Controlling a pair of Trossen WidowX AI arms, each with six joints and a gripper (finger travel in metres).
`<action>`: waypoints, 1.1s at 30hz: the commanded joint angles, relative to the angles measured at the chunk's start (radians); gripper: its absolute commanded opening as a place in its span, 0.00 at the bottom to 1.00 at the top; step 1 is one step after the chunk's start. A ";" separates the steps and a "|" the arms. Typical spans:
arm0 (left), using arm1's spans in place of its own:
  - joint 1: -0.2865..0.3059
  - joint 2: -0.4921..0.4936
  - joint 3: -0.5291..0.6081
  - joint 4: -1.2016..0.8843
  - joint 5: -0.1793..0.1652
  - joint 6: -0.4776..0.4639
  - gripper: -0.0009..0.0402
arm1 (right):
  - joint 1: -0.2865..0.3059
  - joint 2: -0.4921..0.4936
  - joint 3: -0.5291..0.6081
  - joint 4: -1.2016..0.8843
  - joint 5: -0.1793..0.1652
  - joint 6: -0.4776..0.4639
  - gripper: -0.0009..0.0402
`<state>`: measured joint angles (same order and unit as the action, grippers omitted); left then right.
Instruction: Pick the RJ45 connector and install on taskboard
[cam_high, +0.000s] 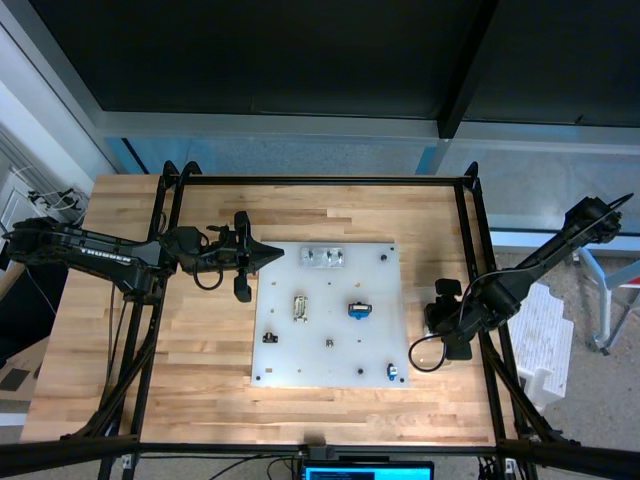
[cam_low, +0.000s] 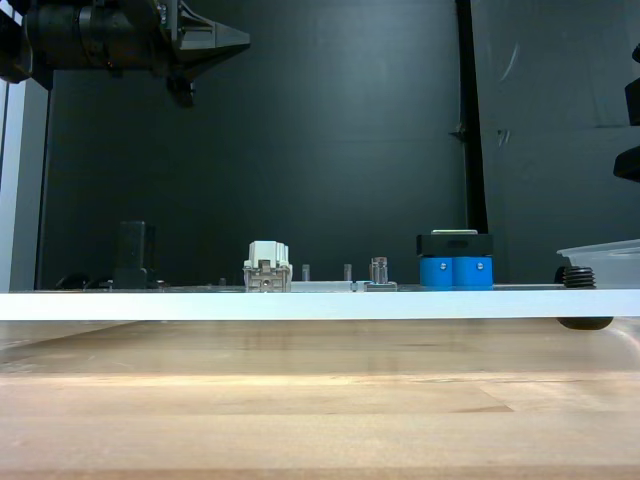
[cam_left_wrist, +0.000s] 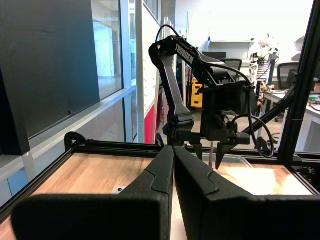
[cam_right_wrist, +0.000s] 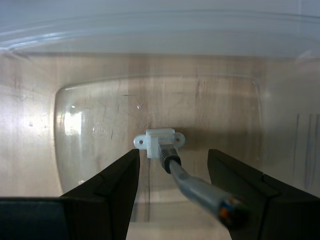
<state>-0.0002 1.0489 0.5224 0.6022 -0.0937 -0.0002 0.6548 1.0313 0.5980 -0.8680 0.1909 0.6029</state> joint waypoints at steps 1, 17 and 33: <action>0.000 0.000 0.000 0.000 0.000 0.000 0.02 | 0.000 0.016 0.000 0.016 0.000 -0.010 0.45; 0.000 0.000 0.000 0.000 0.000 0.000 0.02 | 0.001 0.024 0.000 0.021 -0.009 -0.020 0.24; 0.000 0.000 0.000 0.000 0.000 0.000 0.02 | 0.001 0.024 0.012 0.010 -0.010 -0.029 0.03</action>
<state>-0.0002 1.0489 0.5224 0.6022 -0.0937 -0.0002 0.6556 1.0557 0.6056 -0.8551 0.1799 0.5781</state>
